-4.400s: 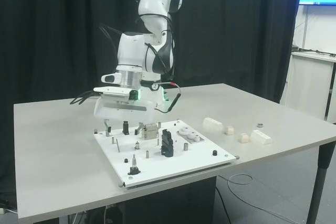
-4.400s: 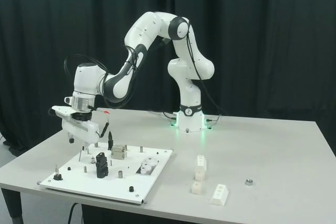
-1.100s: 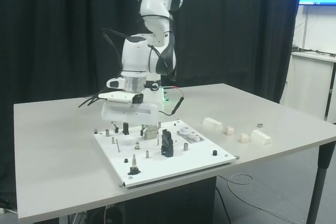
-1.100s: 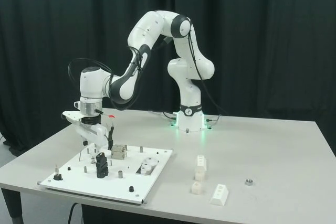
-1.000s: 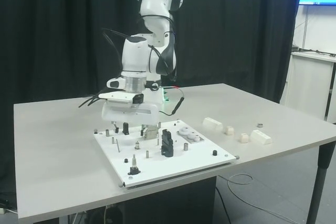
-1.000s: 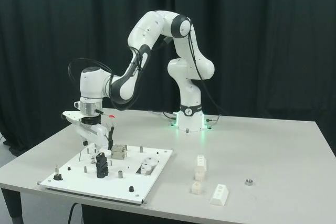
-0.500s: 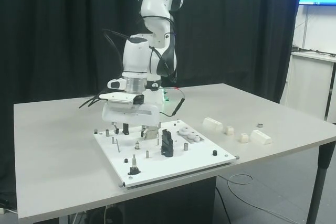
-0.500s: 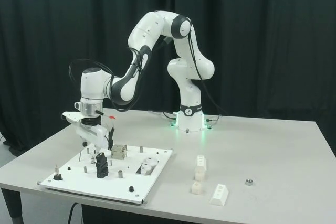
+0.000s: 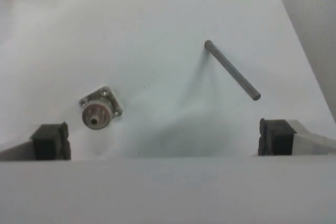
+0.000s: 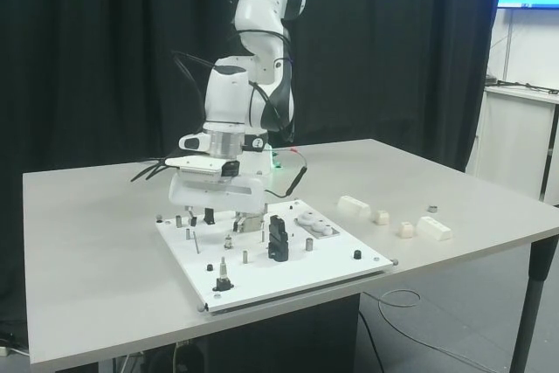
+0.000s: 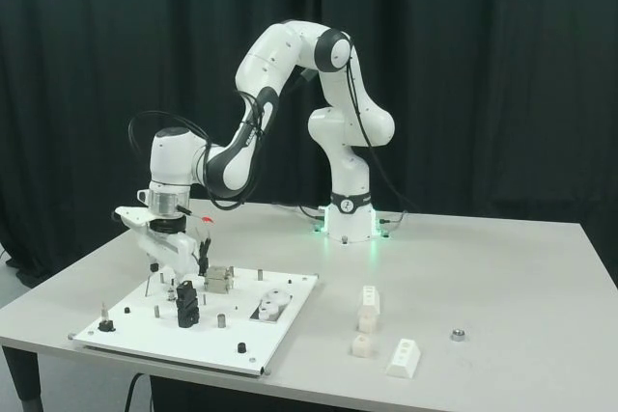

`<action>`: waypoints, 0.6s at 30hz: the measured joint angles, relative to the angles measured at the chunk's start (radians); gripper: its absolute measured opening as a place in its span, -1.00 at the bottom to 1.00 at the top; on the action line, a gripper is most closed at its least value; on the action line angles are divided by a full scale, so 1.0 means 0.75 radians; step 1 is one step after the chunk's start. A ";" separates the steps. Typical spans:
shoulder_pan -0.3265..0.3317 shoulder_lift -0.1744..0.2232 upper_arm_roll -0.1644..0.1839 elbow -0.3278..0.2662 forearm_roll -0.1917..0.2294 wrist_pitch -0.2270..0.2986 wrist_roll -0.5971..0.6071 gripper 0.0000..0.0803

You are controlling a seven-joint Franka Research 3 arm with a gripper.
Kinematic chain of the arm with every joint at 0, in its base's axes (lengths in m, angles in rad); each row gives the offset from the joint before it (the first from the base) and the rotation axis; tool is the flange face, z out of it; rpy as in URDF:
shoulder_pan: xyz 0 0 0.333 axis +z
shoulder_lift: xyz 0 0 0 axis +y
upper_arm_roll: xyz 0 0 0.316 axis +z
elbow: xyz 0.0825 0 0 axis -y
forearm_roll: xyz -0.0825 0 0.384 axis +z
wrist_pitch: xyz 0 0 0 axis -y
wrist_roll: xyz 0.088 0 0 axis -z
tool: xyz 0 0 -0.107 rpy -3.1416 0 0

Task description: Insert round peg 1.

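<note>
A thin grey round peg (image 9: 231, 70) stands leaning in the white board (image 9: 157, 19); it is also visible as a slim rod (image 10: 196, 240) near the board's left part (image 11: 147, 285). My gripper (image 9: 163, 139) hangs open low over the board, with its black pads (image 9: 50, 141) wide apart and nothing between them. The peg lies a little beyond the gap, nearer one pad (image 9: 275, 136). In the room views the gripper (image 10: 205, 212) (image 11: 170, 272) is above the board's rear left area.
A small round connector on a square flange (image 9: 100, 111) sits on the board close to the other pad. The board (image 10: 288, 259) also carries a black clamp (image 10: 277, 238), a post on a black base (image 10: 224, 275) and several short pins. White blocks (image 10: 434, 228) lie on the grey table to the right.
Since 4.4 s ago the gripper has moved from the board's left edge inward over the board and turned. In the last half second it has barely shifted.
</note>
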 joint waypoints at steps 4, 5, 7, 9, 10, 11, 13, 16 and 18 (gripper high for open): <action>0.001 0.002 0.000 -0.009 0.000 0.023 0.000 0.99; 0.001 0.003 0.000 -0.010 0.000 0.026 0.000 0.99; 0.002 0.005 0.000 -0.010 0.000 0.031 0.000 0.99; 0.003 0.008 0.000 -0.010 0.000 0.038 0.000 0.99; 0.003 0.010 0.000 -0.010 0.000 0.042 0.000 0.99; 0.004 0.012 0.000 -0.010 0.000 0.045 0.000 0.99; 0.005 0.016 0.001 -0.010 0.000 0.051 0.000 0.99; 0.006 0.020 0.002 -0.010 0.000 0.061 0.000 0.99; 0.007 0.022 0.002 -0.010 0.000 0.067 0.000 0.99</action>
